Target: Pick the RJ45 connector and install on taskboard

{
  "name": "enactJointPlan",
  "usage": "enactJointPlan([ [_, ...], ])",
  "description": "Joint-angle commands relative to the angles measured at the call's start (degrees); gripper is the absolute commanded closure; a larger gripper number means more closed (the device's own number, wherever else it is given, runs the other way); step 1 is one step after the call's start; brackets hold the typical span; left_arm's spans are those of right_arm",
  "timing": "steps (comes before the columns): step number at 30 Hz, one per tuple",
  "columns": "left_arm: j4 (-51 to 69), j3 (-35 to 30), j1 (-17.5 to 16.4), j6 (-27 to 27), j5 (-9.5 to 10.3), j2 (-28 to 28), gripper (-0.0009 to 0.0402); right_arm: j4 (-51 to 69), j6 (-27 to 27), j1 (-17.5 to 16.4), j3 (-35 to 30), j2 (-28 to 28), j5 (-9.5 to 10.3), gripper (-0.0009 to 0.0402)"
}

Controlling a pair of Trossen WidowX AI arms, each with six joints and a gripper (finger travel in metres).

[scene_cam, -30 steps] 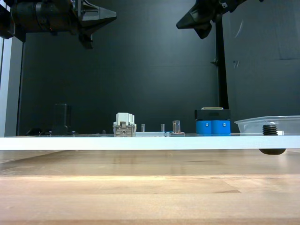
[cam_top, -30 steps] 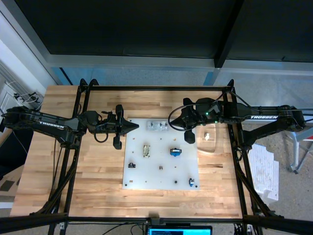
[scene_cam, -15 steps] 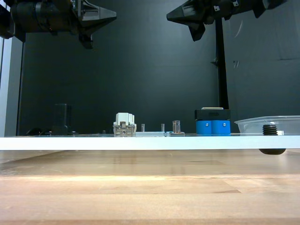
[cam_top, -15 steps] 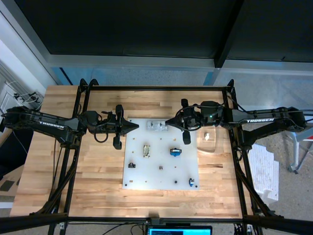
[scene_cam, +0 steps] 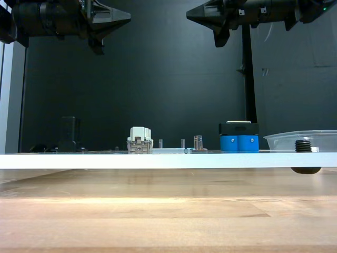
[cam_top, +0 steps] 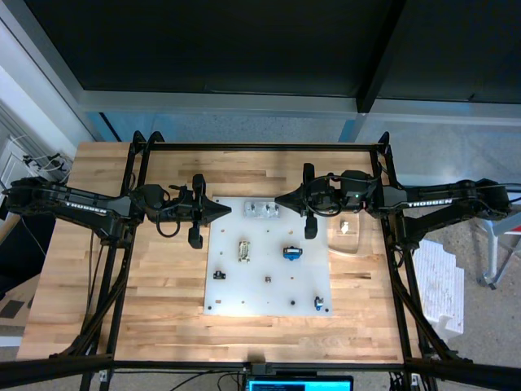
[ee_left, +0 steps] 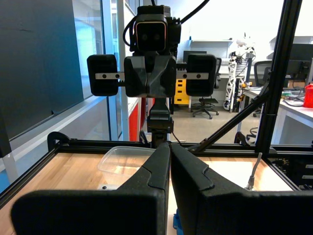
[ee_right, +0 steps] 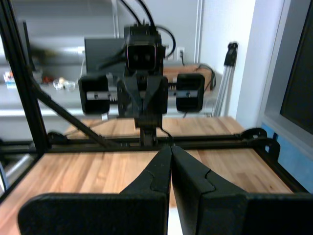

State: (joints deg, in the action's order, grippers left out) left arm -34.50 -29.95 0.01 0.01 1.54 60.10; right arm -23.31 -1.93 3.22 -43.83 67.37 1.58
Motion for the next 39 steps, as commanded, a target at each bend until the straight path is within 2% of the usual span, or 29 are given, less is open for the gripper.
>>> enactJointPlan([
  [1,0.0,0.0,0.0,0.0,0.0,0.0,0.0393,-3.1,-0.9,0.0,1.9,-0.2,-0.59,0.0393],
  [6,0.0,0.0,0.0,0.0,0.0,0.0,0.0393,-3.7,-0.9,-0.1,3.2,-0.5,-0.7,0.0393],
  [10,0.0,0.0,0.0,0.0,0.0,0.0,0.0393,-3.5,-0.8,-0.3,3.7,-0.9,-2.01,0.0393],
  [25,0.0,0.0,0.0,0.0,0.0,0.0,0.0393,-3.3,-0.8,-1.9,4.2,-1.1,-1.55,0.0393],
  [39,0.0,0.0,0.0,0.0,0.0,0.0,0.0393,-4.0,-0.7,-2.0,4.9,-1.2,-1.57,0.0393],
])
